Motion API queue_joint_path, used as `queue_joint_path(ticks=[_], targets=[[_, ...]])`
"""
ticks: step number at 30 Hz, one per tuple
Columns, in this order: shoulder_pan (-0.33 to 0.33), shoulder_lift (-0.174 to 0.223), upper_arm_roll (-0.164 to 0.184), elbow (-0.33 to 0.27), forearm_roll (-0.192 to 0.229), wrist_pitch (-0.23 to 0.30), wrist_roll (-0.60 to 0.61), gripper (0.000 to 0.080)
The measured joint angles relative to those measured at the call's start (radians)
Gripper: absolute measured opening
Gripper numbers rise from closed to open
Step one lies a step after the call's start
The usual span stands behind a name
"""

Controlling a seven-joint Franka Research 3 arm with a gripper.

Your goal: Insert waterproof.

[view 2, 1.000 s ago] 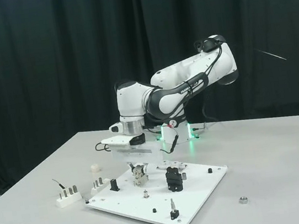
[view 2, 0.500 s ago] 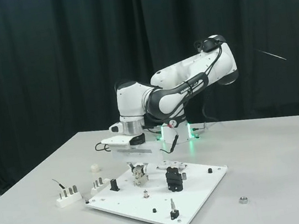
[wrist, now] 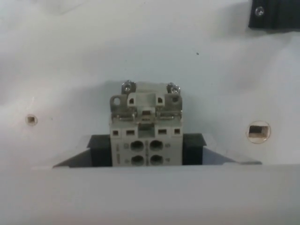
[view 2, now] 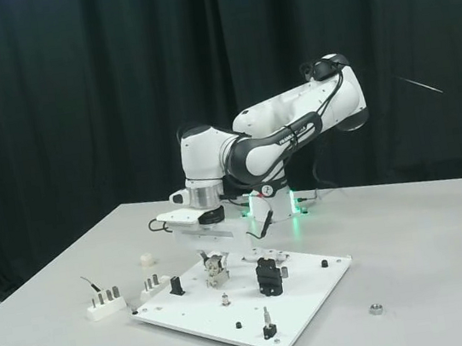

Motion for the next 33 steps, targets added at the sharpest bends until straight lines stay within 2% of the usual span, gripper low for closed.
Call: queue_joint_path(ticks=[19,33], targets=[[0.0,0.0,0.001,-0.001,0.0,0.001,0.096,0.031],[0.0,0.0,0.009,-0.001,0.0,0.011,0.096,0.031]])
